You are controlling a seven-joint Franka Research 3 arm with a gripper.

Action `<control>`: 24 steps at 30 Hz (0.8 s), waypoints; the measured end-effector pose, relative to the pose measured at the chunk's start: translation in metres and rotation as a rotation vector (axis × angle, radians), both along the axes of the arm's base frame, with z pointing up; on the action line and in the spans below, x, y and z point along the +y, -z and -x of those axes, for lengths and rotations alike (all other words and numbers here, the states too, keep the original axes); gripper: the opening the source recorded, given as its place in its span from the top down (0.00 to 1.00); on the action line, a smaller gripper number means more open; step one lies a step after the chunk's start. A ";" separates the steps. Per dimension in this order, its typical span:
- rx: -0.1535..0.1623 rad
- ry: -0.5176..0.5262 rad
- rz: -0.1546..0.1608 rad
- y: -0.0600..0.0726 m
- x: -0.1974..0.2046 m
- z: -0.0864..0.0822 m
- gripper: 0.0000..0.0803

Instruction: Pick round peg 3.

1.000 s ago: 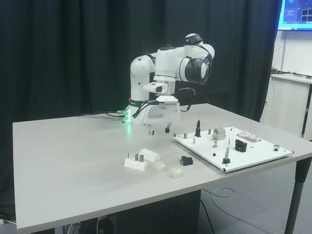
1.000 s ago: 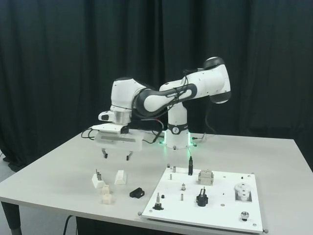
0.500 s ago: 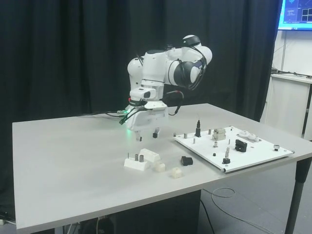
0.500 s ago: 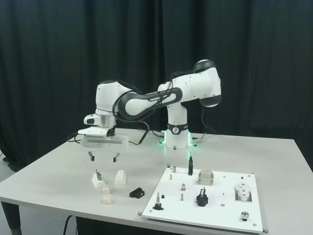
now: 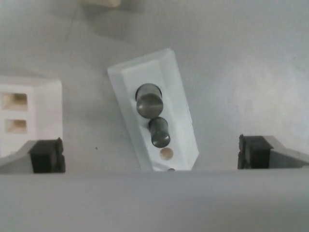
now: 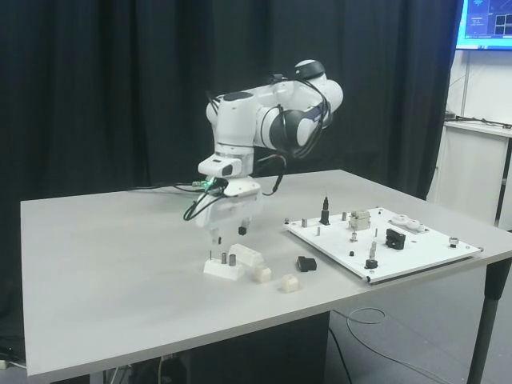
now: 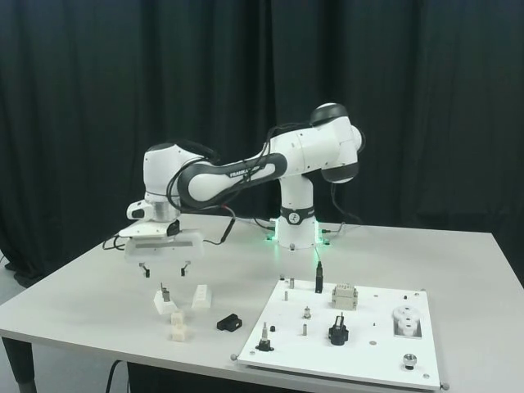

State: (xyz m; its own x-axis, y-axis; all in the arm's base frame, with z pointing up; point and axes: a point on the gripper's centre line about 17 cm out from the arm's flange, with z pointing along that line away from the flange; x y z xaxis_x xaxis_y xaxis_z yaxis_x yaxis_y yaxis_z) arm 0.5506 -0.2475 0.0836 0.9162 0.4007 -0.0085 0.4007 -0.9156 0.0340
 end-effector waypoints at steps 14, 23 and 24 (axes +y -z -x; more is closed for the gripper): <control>0.043 -0.052 -0.018 0.032 -0.008 0.012 0.00; 0.052 -0.054 -0.021 0.044 -0.010 0.015 0.00; 0.052 -0.054 -0.022 0.045 -0.010 0.015 0.00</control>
State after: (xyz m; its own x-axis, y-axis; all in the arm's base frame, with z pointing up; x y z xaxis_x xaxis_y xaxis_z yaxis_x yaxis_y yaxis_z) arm 0.5357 -0.2578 0.0389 0.8917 0.4502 -0.0465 0.4504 -0.8928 -0.0078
